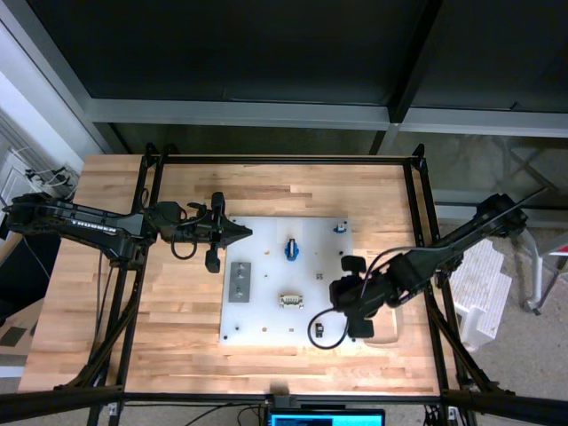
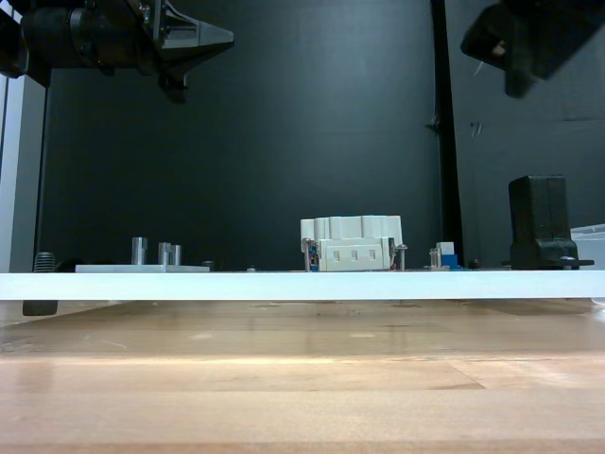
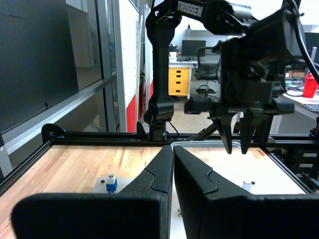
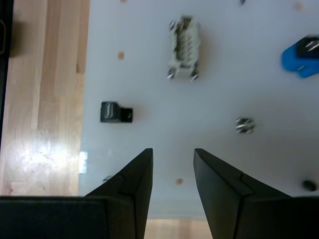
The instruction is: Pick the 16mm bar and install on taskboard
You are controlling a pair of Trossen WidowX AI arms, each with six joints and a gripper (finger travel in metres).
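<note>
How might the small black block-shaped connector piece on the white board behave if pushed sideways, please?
The black connector piece stands taller than wide, so it may tip unless fixed down. The smooth white board may let it slide. The right hand hovers open nearby; the left hand hangs shut over the board's far-left corner.

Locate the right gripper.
High view: the right gripper, jaws open, hovers over the right edge of the taskboard near the black connector; the left gripper hovers over its far-left corner.
</note>
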